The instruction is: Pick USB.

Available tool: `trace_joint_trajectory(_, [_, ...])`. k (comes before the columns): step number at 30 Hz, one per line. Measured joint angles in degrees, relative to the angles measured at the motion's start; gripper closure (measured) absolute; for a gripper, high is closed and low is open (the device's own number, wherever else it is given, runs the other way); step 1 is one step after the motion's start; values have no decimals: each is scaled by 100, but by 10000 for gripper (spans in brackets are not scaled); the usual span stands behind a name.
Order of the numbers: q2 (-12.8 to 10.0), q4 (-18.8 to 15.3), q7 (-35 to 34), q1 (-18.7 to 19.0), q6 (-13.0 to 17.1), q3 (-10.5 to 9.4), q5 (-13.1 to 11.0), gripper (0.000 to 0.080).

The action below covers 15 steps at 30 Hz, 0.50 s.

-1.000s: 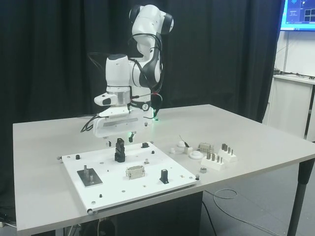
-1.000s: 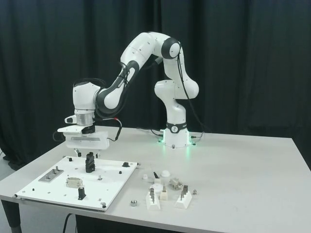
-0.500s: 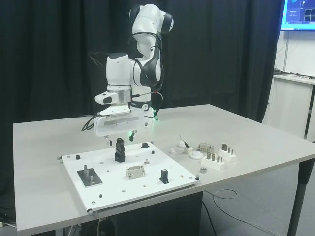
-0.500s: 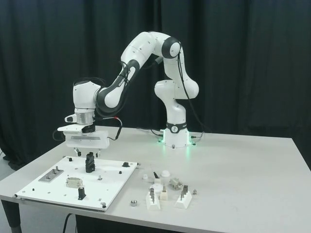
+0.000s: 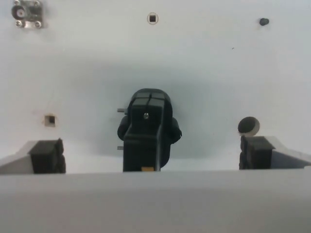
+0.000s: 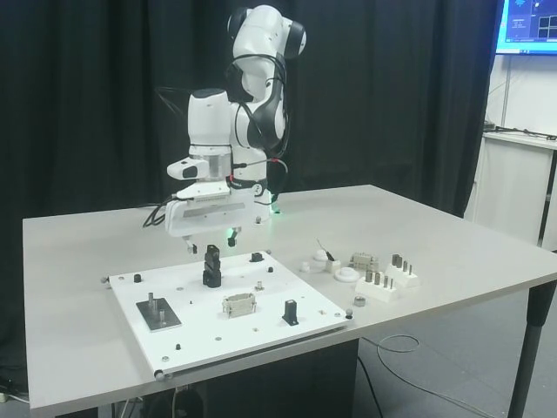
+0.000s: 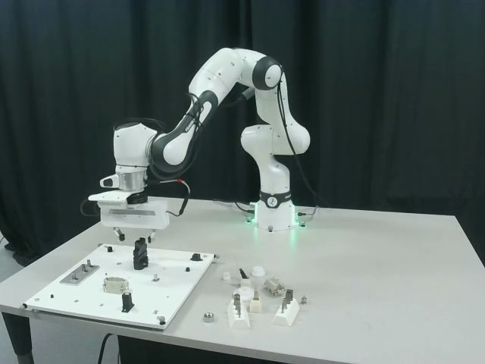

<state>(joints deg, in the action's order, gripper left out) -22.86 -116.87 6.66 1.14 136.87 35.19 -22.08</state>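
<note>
The grey table [image 6: 78, 261] bears a flat white square board [image 6: 196, 335]. On that board, near its far edge, stands the upright black USB plug [image 6: 211, 266]. The two-fingered gripper [image 5: 150, 155] hangs directly above the plug, fingers [image 5: 46, 156] wide apart, not touching it. No writing is readable.

The USB plug [image 6: 211, 266] stands on the board [image 6: 261, 326], seemingly just below the spread pincer [image 6: 210, 247].
</note>
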Motion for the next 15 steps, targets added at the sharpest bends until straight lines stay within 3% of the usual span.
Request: trace_joint_trajectory(15, [42, 35, -11, 3, 0, 13, 22, 3])
